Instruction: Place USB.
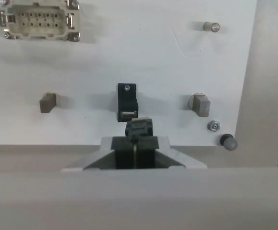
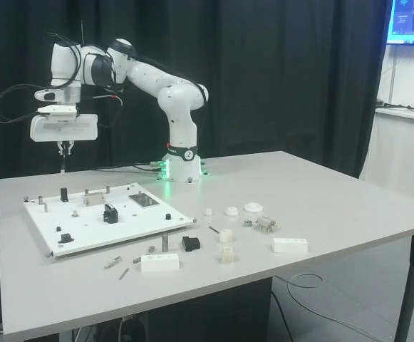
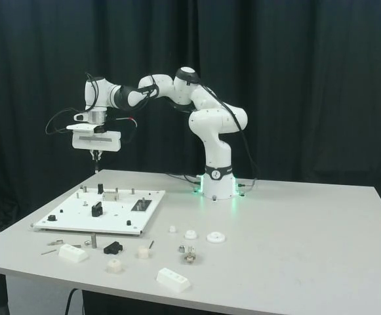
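My gripper [image 1: 135, 142] is shut on a small black USB plug [image 1: 139, 128], which sticks out past the fingertips. Below it lies the white board [image 1: 105, 57] with a black USB socket [image 1: 127, 101], its metal opening facing the plug. In the room views the gripper [image 2: 65, 148] [image 3: 96, 156] hangs well above the board [image 2: 135, 222] [image 3: 65, 223], over the black socket block [image 2: 64, 194] [image 3: 101, 188] near the board's far edge.
A grey multi-pin connector [image 1: 37, 20], two grey pegs [image 1: 48, 102] [image 1: 201, 104] and a black knob [image 1: 228, 142] also sit on the board. On the table in front lie white blocks [image 2: 159, 263] [image 2: 289, 245], a black part [image 2: 190, 244] and white gears [image 2: 253, 207].
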### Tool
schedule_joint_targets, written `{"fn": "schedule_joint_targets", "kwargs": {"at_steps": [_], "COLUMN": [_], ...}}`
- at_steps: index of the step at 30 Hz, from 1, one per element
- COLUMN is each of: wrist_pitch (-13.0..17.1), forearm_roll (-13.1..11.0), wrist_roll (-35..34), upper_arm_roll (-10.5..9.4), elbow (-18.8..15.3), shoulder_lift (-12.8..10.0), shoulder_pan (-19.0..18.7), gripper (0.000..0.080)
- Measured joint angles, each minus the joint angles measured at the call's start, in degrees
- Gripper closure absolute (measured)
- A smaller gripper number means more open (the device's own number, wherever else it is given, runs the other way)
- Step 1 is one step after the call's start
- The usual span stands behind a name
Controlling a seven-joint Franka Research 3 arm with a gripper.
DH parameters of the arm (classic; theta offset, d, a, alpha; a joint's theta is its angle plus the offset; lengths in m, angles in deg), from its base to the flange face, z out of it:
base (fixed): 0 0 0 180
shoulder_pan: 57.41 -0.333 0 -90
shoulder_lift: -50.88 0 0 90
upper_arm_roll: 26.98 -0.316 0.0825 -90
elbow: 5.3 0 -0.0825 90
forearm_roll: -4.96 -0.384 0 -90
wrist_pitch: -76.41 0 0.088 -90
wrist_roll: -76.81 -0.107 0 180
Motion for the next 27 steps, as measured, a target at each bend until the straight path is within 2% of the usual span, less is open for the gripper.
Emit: {"fn": "schedule_joint_targets", "kwargs": {"at_steps": [11, 20, 27], "wrist_pitch": [0.8, 4.0, 7.3], "forearm_roll": [-0.8, -4.5, -7.9], "wrist_roll": [-2.0, -2.0, -2.9], "upper_arm_roll": [-0.06, -0.09, -0.09], "elbow": [0.0, -0.6, -2.8], "shoulder_lift": [0.0, 0.0, -0.1], "shoulder_pan": [-0.6, -2.4, -4.6], "gripper": [0.0792, 0.0793, 0.0793]}}
